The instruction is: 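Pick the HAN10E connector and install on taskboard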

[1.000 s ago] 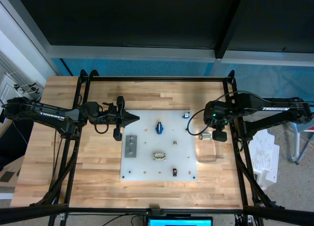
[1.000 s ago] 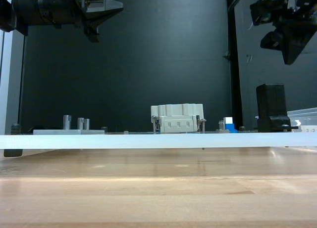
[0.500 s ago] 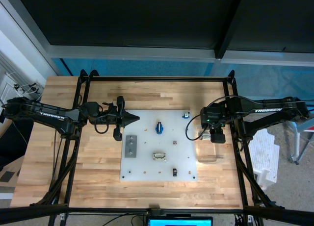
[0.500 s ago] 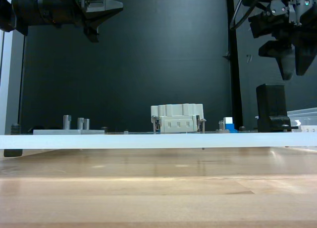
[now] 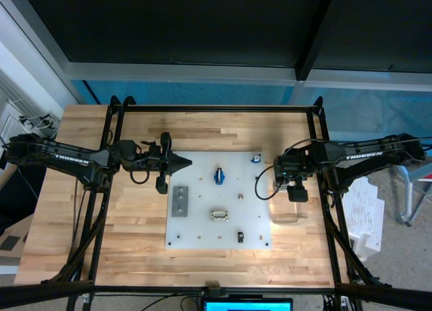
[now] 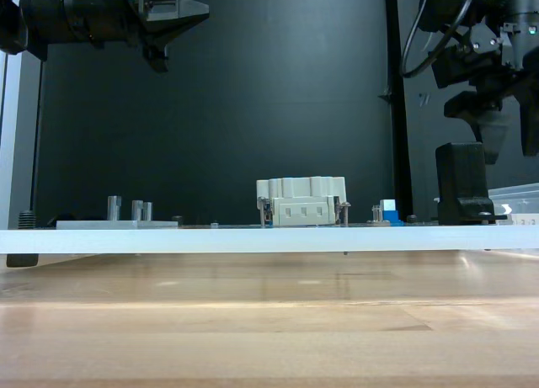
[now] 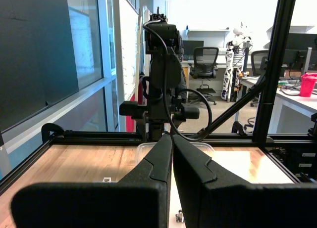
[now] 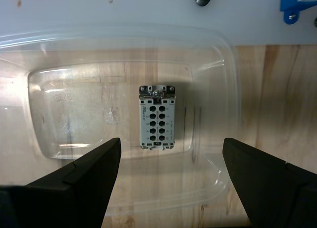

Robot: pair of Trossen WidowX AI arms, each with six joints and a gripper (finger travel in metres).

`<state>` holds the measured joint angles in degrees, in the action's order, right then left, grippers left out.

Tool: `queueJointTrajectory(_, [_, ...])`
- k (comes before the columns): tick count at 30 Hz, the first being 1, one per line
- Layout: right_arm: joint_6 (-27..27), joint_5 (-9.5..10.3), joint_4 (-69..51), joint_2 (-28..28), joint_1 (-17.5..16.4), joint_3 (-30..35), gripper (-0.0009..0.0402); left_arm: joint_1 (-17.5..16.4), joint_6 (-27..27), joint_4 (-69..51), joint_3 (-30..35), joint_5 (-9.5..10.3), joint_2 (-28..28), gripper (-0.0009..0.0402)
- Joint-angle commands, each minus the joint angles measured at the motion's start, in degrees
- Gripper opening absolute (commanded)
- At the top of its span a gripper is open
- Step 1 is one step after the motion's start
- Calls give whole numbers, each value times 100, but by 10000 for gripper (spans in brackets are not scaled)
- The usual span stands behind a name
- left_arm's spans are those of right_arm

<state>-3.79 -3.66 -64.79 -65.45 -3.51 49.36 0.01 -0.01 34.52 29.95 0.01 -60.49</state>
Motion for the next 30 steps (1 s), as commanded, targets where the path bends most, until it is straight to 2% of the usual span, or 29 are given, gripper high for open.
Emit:
queueJointTrajectory(1, [-44, -2, 155, 2, -39, -179, 286, 0, 0, 0, 0, 0, 2, 1])
queueJointTrajectory(20, [-205, 15, 857, -348, -299, -651, 287, 0, 0, 0, 0, 0, 0, 1])
queueJointTrajectory(30, [-774, 17, 1016, -549, -404, -743, 287, 0, 0, 0, 0, 0, 0, 1])
